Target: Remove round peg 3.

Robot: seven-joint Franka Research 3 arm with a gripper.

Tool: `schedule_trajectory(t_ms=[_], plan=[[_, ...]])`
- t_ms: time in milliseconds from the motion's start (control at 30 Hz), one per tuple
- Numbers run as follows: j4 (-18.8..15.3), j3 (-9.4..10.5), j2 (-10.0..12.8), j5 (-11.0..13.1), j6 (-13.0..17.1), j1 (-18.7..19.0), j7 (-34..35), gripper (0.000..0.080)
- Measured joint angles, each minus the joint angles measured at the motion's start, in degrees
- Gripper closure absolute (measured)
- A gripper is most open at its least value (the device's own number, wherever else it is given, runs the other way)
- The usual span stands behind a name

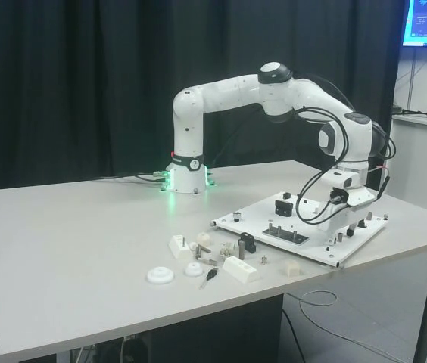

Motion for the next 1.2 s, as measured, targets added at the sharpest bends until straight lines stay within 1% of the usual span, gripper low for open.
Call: schedule_trajectory(t_ms=[267,300,567,600,767,800,1067,1200], plan=[[-0.03,0.02,0.00,-0.30,0.05,0.00,0.61,0.0012],[-0.03,0.02,0.00,-0.31,0.07,-0.01,0.66,0.0316],[-0.03,0.02,0.00,-0.33,0.12,-0.03,0.87,0.0316],[-0.04,0.02,0.00,-0.34,0.13,-0.03,0.89,0.0614],[-0.06,0.02,0.00,-0.38,0.17,-0.05,0.99,0.0614],[-0.06,0.02,0.00,-0.39,0.17,-0.05,1.00,0.0693],[-0.07,0.03,-0.14,-0.71,0.06,-0.02,1.31,0.0693],[-0.09,-0.08,-0.64,-1.27,-0.22,-0.01,1.46,0.0694]])
